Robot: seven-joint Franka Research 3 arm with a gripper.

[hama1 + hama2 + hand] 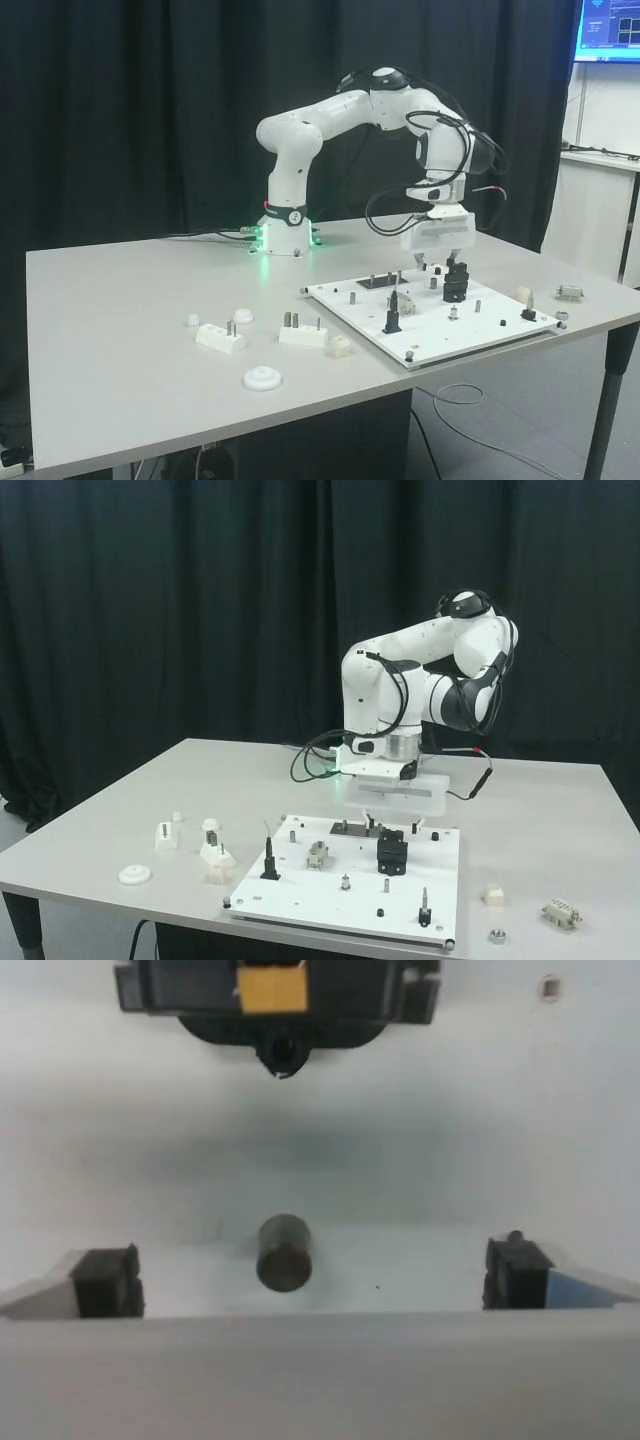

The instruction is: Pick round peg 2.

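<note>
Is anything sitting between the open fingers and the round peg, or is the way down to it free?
Nothing visible blocks it. In the wrist view the round peg stands alone on the white board, centred in the gap of the open gripper, with bare board on either side. The black fixture lies beyond the peg, apart from it.

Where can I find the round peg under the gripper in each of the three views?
Wrist view: round peg stands centred between the open fingertips.
First room view: hidden among small parts below the gripper; I cannot single it out.
Second room view: likewise below the gripper.
Shared landmark: white board.
</note>
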